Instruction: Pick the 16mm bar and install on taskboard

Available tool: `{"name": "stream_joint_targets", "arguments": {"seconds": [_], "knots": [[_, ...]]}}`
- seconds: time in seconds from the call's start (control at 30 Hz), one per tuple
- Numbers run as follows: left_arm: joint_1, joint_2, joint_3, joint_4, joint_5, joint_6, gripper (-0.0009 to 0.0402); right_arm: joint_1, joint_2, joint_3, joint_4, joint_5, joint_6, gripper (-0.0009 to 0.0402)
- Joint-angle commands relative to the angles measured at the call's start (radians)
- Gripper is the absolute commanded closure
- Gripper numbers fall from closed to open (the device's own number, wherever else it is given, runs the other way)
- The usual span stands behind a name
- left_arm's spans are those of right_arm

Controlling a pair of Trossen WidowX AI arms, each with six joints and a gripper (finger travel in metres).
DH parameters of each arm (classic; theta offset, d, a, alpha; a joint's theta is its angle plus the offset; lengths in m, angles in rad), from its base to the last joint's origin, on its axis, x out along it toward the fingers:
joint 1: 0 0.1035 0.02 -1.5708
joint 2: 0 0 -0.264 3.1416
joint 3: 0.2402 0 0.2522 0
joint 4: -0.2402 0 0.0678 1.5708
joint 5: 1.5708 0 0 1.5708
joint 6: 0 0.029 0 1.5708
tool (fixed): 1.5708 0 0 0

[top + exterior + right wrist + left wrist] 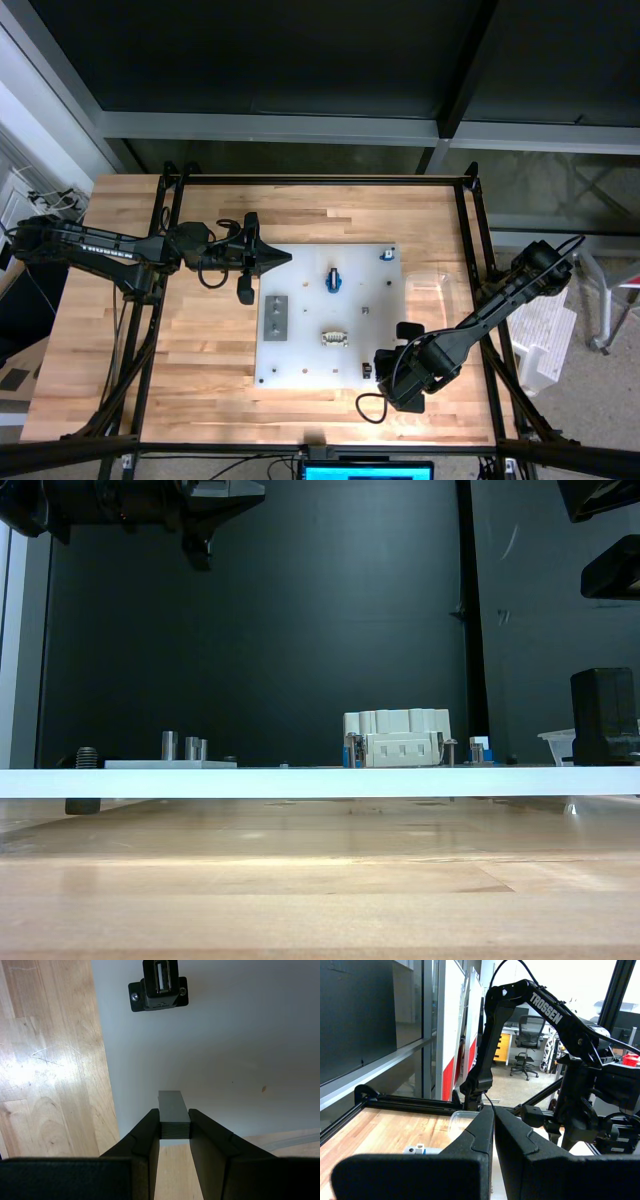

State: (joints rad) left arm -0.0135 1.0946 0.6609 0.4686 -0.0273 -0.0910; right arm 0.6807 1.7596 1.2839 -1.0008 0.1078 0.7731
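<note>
The 16mm bar point(174, 1114) is a short grey square-section piece, held between the fingers of my right gripper point(174, 1126), which is shut on it. It hangs above the white taskboard point(240, 1045), close to the board's edge and clear of any seat. In the high view my right gripper point(388, 372) is over the board's near right corner. My left gripper point(278, 258) hovers high at the board's far left edge, its fingers point(480, 1130) shut together on nothing.
On the taskboard point(300, 365) stand a grey plate with pegs point(275, 315), a blue fitting point(333, 280), a white connector point(335, 340) and a black USB socket point(159, 984). A clear plastic tray point(438, 282) lies right of the board. A black frame rims the table.
</note>
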Motion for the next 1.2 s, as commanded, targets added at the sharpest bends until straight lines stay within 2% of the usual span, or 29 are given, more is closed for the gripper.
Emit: {"name": "stream_joint_targets", "arguments": {"seconds": [0.03,0.77,0.9,1.2], "knots": [[0.000,0.000,0.000,0.000,0.000,0.000,0.0393,0.000,0.004,-0.003,-0.002,-0.003,0.000,0.0393],[0.000,0.000,0.000,0.000,0.000,0.000,0.0393,0.000,0.002,-0.001,0.000,-0.005,0.000,0.0393],[0.000,0.000,0.000,0.000,0.000,0.000,0.0393,0.000,0.000,0.013,-0.012,-0.025,-0.003,0.0393],[0.000,0.000,0.000,0.000,0.000,0.000,0.0393,0.000,-0.016,0.037,-0.053,-0.024,-0.040,0.0393]]}}
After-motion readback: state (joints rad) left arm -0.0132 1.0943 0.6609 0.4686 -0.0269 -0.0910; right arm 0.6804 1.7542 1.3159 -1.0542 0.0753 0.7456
